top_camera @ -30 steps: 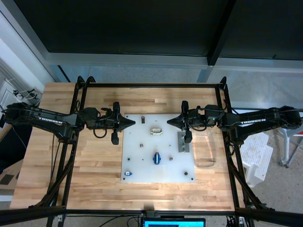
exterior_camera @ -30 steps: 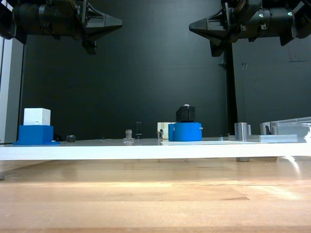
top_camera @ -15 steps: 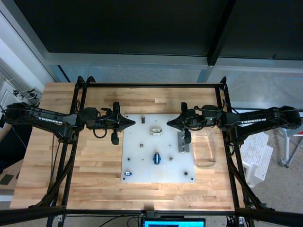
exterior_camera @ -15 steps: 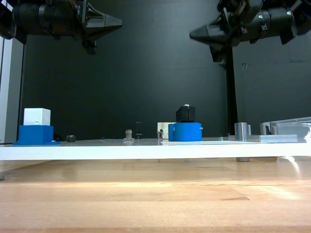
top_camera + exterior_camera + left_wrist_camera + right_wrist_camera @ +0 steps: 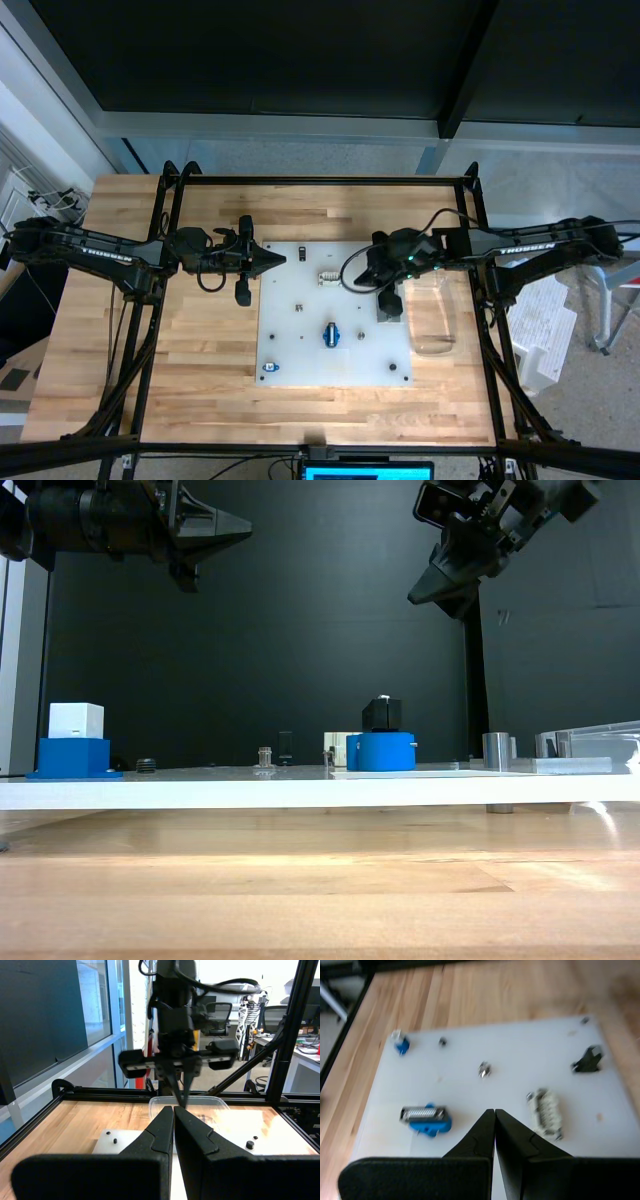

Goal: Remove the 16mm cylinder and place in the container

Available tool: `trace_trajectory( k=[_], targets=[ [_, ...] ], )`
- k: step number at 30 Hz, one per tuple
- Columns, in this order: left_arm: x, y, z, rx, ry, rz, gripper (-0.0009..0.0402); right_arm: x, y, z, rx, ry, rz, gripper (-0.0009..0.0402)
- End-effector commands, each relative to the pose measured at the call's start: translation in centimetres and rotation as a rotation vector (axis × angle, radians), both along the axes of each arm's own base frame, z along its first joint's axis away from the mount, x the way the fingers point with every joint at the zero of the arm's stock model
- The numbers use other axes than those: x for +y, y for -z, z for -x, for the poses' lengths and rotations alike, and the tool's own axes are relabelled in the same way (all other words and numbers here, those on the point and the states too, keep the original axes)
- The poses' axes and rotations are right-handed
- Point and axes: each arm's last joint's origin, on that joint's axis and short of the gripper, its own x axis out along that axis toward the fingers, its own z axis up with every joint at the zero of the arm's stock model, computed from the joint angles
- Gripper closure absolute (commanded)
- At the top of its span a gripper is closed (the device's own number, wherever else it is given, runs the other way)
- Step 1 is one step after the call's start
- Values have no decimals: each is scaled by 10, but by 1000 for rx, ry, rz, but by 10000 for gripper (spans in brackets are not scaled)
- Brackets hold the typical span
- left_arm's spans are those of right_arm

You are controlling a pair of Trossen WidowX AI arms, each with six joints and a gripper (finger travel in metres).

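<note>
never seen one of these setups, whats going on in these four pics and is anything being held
Two robot arms stand at the sides of a wooden table. One picture looks down from above, one looks level along the tabletop, and two come from cameras on the arms' wrists. The left gripper hangs high near the left edge of the white board, shut and empty. The right gripper tilts down above the board, also shut and empty. Small parts stand on the board, among them the 16mm cylinder and a blue connector. The container, a clear tub, sits to the board's right.
</note>
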Motion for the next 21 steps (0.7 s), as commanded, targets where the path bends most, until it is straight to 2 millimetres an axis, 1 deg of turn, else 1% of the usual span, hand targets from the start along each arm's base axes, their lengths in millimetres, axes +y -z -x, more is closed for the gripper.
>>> trace_trajectory(
  k=[1,10,16,21],
  targets=[
    [0,0,0,0,0,0,393,9,2,-8,112,-26,4,393],
    [0,0,0,0,0,0,393,33,5,-26,327,-53,61,388],
    [0,0,0,0,0,0,393,47,8,-35,417,-51,93,363],
    [0,0,0,0,0,0,393,56,8,-40,453,-43,87,345]
  ],
)
